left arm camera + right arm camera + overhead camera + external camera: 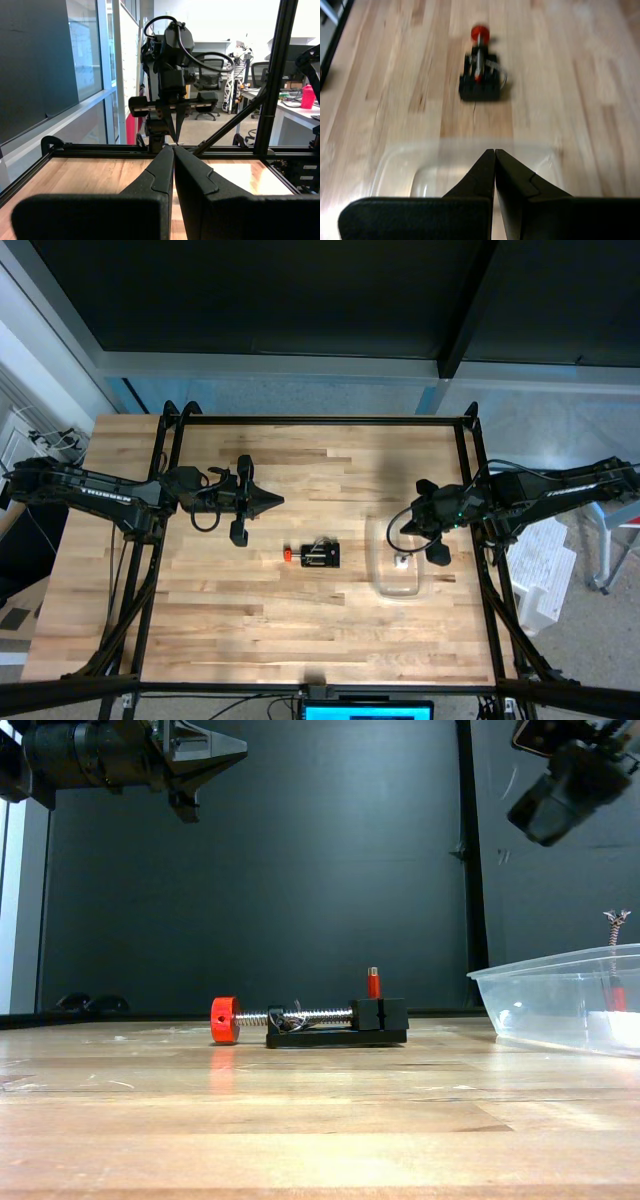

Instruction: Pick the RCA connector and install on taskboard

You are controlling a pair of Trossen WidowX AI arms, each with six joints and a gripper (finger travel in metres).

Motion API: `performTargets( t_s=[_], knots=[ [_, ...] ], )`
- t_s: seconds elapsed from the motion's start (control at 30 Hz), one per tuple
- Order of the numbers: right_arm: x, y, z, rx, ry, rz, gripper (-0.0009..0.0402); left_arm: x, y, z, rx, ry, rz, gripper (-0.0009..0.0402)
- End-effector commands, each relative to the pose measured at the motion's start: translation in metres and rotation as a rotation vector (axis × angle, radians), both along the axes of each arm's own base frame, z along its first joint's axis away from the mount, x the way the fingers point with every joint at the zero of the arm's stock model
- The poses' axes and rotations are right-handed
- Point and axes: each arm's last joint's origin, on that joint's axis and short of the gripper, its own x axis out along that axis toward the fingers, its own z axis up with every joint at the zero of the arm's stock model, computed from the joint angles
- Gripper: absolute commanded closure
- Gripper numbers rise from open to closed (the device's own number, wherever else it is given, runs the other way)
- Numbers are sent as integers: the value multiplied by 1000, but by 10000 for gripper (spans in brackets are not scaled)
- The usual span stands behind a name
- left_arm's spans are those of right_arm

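Observation:
The taskboard [322, 556] is a small black block lying mid-table, with a red-orange knob [288, 555] on its left end and a silvery spring on top. It also shows in the low view [335, 1023] and ahead of the right wrist camera [481, 85]. I cannot make out the RCA connector in any view. My left gripper [278, 502] hovers high at the left of the board, shut and empty [173, 146]. My right gripper [406, 525] hangs over the clear tray's far end, also shut with nothing in it [494, 150].
A clear plastic tray [395, 593] sits right of the taskboard and holds a small white cube [402, 562]. In the low view the tray's wall [560, 1000] rises at the right, with a thin twisted metal piece [615, 925] poking above it. A black frame rims the table.

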Motion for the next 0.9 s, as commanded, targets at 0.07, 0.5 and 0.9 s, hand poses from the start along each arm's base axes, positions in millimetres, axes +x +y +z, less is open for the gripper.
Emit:
performTargets(
  t_s=[0.07, 0.5, 0.9],
  knots=[
    [-7, 7, -5, -20, 63, -4, 393, 0, 0, 0, 0, 0, 0, 393],
    [-21, 20, -13, -8, 205, 31, 393, 0, 0, 0, 0, 0, 0, 393],
    [-16, 27, -35, -52, 329, 49, 392, 0, 0, 0, 0, 0, 0, 393]
  ],
)
